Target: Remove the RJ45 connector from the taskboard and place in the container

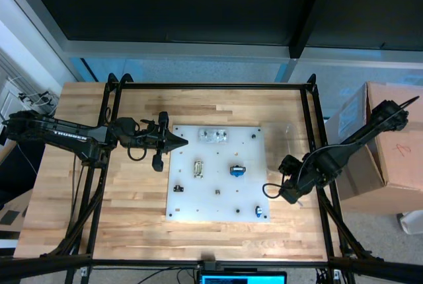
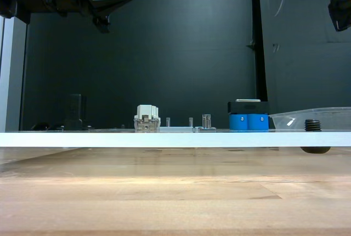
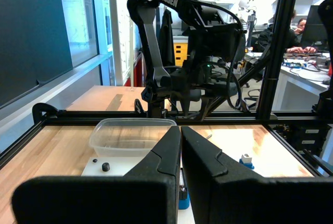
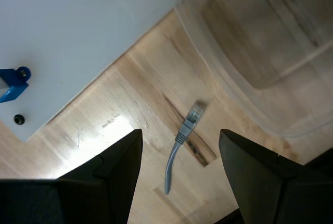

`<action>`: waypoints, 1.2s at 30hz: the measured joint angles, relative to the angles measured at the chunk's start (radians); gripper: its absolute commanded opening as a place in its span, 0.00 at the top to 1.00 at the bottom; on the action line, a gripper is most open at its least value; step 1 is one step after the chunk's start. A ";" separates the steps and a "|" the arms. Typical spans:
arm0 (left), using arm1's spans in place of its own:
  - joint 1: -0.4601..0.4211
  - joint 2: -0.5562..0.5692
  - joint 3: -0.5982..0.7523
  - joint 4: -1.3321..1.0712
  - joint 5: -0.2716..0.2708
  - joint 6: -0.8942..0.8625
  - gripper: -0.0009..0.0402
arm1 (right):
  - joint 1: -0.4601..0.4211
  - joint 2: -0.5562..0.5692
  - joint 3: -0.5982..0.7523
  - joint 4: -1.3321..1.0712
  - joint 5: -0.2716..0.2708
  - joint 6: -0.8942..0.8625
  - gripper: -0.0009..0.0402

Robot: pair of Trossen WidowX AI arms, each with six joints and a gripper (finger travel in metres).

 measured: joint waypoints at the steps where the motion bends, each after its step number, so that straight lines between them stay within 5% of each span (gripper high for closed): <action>1: 0.000 0.000 0.000 0.000 0.000 0.000 0.98 | 0.005 0.007 -0.003 0.000 -0.002 0.017 0.48; 36: 0.000 0.000 0.000 0.000 0.000 0.000 0.98 | 0.061 0.140 -0.239 0.291 -0.027 0.197 0.48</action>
